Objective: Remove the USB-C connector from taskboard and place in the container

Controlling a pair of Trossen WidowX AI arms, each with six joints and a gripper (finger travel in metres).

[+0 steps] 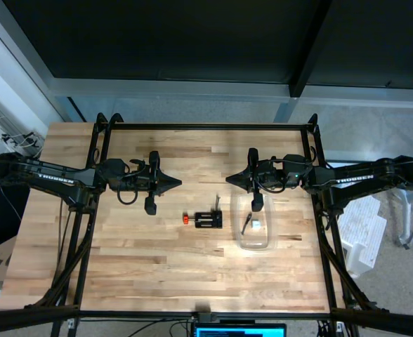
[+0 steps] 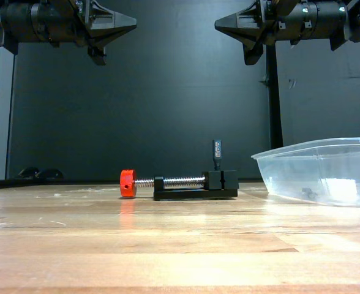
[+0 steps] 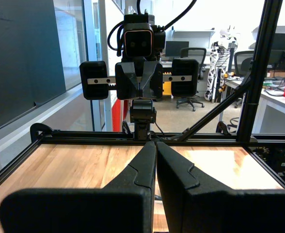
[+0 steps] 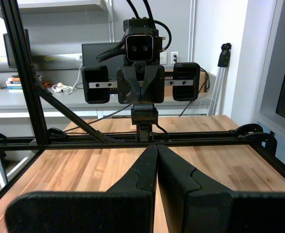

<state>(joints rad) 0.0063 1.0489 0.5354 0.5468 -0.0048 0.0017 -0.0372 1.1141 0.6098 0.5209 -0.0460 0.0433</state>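
USB-C connector [image 1: 246, 223] lay inside the container [image 1: 256, 245], a dark stick just beside a small pale square piece [image 1: 257, 225]. From table height I made it out only as what seemed a dark speck behind the clear wall. The container sat on the wooden table [image 1: 157, 267] near the taskboard [image 1: 208, 220], to its right and apart from it. The board's red-orange knob [image 1: 186, 218] pointed toward the left arm's side. A slim upright piece [image 2: 217, 150] stood on the taskboard. Left gripper [image 1: 180, 183] and right gripper [image 1: 227, 180] hung high above the table, tips facing each other across a gap. Each was clenched on nothing, fingers pressed together.
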